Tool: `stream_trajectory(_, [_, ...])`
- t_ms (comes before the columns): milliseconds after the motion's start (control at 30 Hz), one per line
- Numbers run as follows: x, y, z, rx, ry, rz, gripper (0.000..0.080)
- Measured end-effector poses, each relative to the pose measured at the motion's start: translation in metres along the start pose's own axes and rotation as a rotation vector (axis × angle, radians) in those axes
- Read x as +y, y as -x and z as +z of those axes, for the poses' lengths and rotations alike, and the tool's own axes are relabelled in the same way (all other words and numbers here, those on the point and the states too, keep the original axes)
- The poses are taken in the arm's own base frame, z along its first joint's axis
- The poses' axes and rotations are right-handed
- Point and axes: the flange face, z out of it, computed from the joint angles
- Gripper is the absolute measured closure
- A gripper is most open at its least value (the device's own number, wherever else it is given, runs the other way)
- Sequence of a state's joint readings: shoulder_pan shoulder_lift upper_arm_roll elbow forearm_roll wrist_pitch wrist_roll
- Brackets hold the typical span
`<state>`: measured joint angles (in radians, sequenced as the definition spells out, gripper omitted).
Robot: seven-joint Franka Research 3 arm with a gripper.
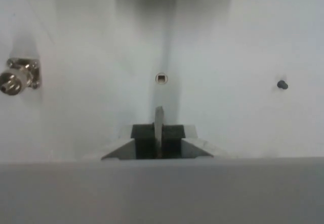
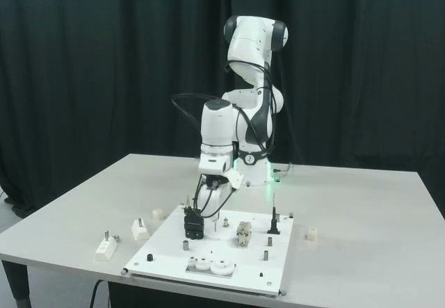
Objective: Insert square peg 1.
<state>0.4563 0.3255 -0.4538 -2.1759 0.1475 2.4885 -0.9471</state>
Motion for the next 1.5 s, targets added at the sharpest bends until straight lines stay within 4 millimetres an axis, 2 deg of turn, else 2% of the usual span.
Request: stream_trajectory(1500, [-0.005,-0.009,0.016,0.007,0.021,-0.007,0.0779])
